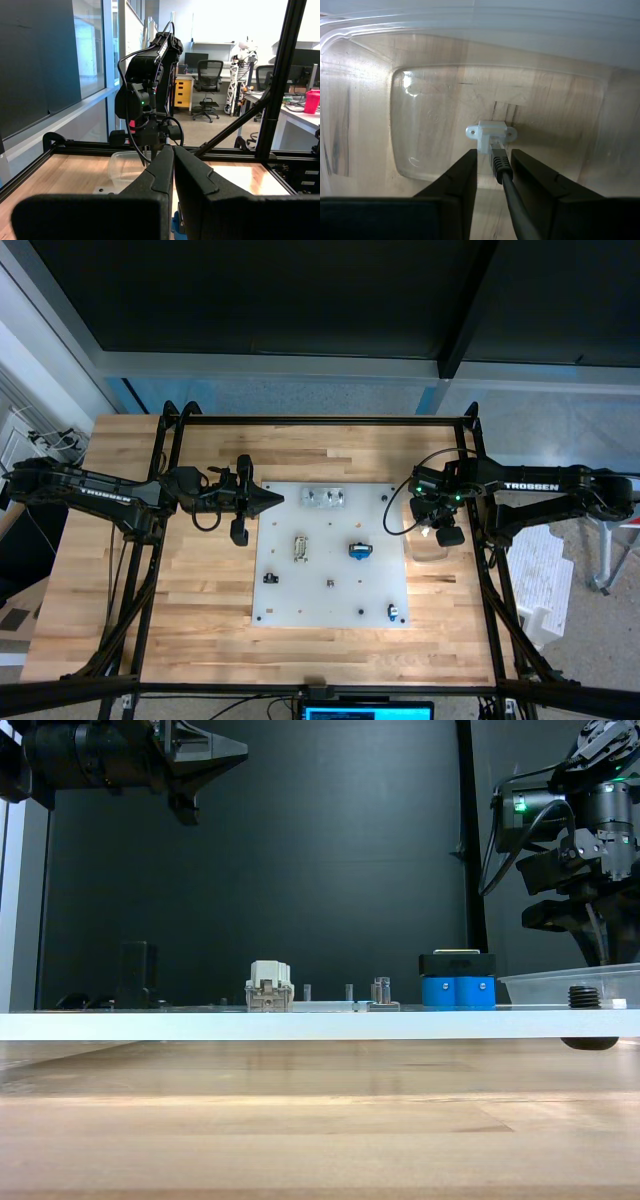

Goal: Pick the RJ45 connector and install on taskboard

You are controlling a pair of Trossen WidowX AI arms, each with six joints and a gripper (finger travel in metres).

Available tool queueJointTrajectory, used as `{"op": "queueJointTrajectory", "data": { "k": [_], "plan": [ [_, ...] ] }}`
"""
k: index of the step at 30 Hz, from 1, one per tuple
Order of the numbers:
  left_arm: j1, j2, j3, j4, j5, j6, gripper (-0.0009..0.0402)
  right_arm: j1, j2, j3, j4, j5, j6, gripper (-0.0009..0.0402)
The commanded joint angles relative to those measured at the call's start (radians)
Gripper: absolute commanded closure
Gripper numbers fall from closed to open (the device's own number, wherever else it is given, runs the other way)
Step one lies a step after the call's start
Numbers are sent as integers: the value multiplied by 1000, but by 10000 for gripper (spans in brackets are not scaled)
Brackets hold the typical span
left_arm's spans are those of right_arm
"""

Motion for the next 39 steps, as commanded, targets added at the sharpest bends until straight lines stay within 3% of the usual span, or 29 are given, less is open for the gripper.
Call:
{"op": "queueJointTrajectory", "data": {
  "k": [1, 6, 21, 28, 39],
  "plan": [
    [0, 0, 0, 0, 0, 0, 393, 0, 0, 0, 0, 1, 3, 345],
    [0, 0, 0, 0, 0, 0, 393, 0, 0, 0, -5, 0, 3, 393],
    [0, 0, 0, 0, 0, 0, 393, 2, -1, 34, -40, 3, 8, 394],
    [0, 0, 0, 0, 0, 0, 393, 6, -1, 89, -110, 53, 11, 393],
    [0, 0, 0, 0, 0, 0, 393, 98, -1, 249, -232, 54, 196, 393]
  ]
}}
